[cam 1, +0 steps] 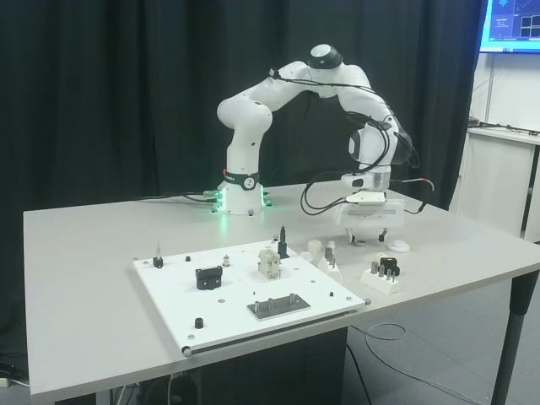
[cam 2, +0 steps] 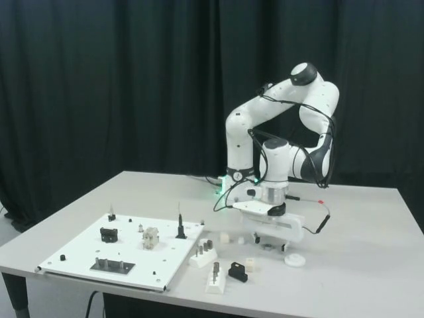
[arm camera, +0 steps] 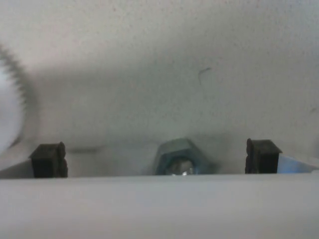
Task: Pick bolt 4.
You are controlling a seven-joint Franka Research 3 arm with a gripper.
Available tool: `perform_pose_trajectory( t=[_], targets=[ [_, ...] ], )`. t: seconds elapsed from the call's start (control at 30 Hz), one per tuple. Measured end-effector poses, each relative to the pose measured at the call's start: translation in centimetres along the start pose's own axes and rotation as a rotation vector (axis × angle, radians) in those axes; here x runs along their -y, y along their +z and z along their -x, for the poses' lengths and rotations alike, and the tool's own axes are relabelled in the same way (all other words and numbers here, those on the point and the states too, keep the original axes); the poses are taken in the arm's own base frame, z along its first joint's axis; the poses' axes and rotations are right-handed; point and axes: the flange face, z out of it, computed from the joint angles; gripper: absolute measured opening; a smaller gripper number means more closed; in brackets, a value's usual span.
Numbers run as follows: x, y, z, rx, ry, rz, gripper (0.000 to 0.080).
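A metal bolt (arm camera: pixel 180 158) with a hexagonal head stands on the grey table, and the wrist view looks straight down on it. My gripper (arm camera: pixel 155 158) is open, low over the table, with one black fingertip (arm camera: pixel 48 159) on each side of the bolt and apart from it. The bolt sits nearer to the other fingertip (arm camera: pixel 262 155). In the room views the gripper (cam 1: pixel 365 232) (cam 2: pixel 267 242) hangs just above the table to the right of the white board, and the bolt (cam 1: pixel 359 243) (cam 2: pixel 267 246) shows as a small dark piece under it.
A white gear (arm camera: pixel 7 109) (cam 1: pixel 402 245) (cam 2: pixel 294 260) lies on the table close to the gripper. White holder blocks (cam 1: pixel 384 272) (cam 2: pixel 203 255) with upright pins stand nearby. The white assembly board (cam 1: pixel 245 291) (cam 2: pixel 119 255) carries several small parts. A black part (cam 2: pixel 238 271) lies near the front edge.
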Motion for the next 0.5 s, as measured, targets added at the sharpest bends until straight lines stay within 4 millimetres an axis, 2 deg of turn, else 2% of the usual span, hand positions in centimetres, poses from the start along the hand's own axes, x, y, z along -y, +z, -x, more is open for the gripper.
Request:
perform_pose_trajectory(
  t=[0.5],
  targets=[
    [0.0, -1.7, -1.8, 0.061, 0.005, 0.022, 0.0800]
  ],
)
